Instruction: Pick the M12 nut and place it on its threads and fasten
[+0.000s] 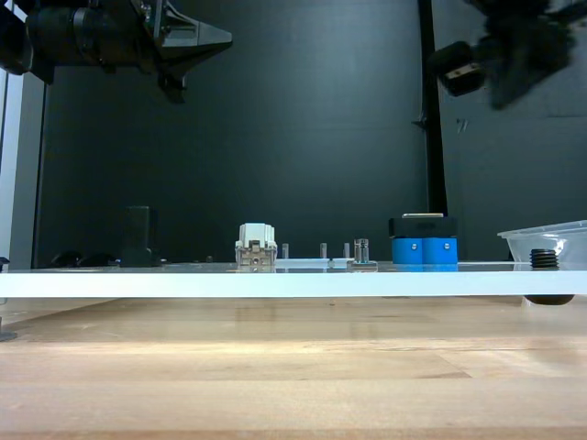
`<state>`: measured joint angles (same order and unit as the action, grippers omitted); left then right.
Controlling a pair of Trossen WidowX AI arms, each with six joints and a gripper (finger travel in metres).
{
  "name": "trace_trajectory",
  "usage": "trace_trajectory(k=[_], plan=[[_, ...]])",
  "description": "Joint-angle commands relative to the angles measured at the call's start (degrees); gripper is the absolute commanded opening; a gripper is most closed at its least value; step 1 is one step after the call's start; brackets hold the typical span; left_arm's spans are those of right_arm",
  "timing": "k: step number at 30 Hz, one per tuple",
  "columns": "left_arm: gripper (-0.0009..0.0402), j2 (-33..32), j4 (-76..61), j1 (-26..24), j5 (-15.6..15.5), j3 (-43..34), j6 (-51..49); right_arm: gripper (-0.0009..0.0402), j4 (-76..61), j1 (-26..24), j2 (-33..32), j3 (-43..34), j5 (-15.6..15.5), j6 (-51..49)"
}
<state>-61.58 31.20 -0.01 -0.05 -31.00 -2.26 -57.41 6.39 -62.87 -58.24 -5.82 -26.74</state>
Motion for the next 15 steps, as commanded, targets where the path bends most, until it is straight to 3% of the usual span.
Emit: trace_trajectory(k=[1,5,9,15], plan=[[0.0000,0.0,0.0,0.0,0.0,0.0,0.0,0.0000,-9.0,2.7,-1.4,-1.3,0.2,-5.1],[0.0000,0.0,0.0,0.0,0.0,0.0,0.0,0.0000,-17.4,6.4,-2.5,-1.2,0.6,-13.6],[0.0000,0.0,0.0,0.0,0.0,0.0,0.0,0.0001,-20.3,9.9,-3.4,-1.1,4.9,-16.2],[0.0000,0.0,0.0,0.0,0.0,0.0,0.0,0.0031,-20.6,13.4,-3.7,-0.5,6.4,-26.4]])
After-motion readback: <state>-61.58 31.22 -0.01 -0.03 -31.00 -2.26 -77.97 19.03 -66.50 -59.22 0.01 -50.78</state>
